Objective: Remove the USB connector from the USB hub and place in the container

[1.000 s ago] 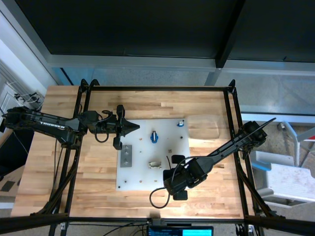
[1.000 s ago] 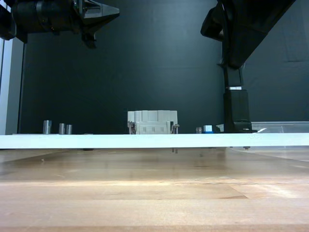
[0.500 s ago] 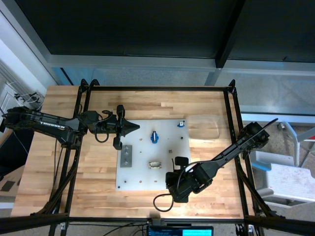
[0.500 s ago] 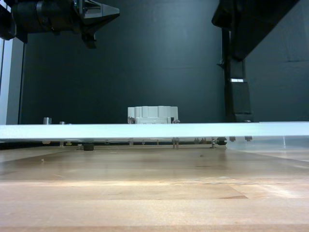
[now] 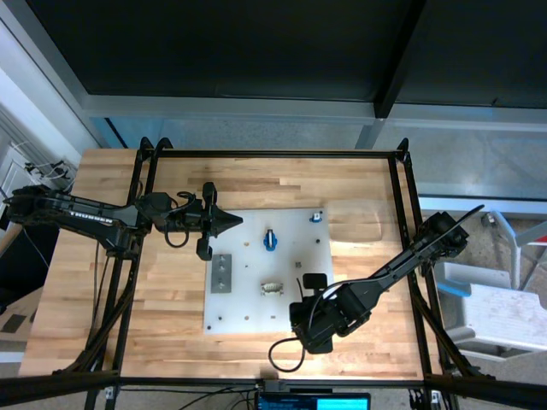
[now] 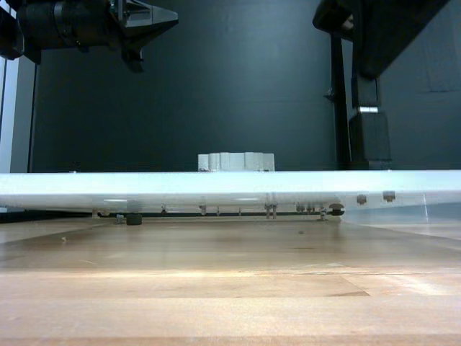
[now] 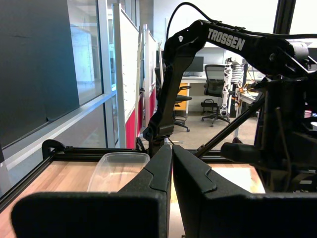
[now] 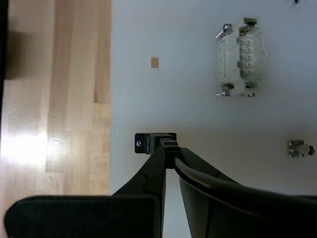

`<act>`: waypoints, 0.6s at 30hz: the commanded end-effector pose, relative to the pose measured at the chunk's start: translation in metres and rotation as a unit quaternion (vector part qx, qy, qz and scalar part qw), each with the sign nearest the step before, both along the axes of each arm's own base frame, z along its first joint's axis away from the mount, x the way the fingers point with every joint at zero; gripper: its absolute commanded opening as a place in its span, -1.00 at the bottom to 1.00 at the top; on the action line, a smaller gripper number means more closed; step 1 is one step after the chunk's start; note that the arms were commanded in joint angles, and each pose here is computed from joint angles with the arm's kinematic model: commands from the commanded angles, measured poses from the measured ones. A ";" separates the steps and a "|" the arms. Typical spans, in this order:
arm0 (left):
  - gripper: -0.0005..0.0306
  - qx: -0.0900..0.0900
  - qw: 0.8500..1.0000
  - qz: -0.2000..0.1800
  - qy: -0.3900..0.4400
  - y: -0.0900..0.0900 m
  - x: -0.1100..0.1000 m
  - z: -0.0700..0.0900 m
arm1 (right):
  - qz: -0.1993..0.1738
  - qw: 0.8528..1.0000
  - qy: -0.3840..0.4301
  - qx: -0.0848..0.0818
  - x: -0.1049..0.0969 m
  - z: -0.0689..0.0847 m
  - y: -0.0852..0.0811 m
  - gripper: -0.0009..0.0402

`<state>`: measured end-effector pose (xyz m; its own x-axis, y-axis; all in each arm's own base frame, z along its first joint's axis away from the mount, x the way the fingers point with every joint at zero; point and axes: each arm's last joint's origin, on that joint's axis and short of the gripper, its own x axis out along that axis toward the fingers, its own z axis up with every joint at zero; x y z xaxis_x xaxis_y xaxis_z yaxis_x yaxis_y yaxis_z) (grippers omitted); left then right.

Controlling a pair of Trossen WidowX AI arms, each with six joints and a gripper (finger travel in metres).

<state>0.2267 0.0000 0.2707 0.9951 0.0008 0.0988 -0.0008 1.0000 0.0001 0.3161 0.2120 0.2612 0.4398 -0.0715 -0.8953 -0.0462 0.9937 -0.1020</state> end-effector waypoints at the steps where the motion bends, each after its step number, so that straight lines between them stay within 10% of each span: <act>1: -0.96 0.000 1.000 0.000 0.000 0.000 0.000 0.000 | 0.006 1.000 0.008 -0.013 0.008 -0.004 0.001 -0.96; 18: -0.96 0.000 1.000 0.000 0.001 0.000 0.000 0.000 | -0.048 0.999 -0.014 -0.004 0.013 -0.002 -0.003 -0.96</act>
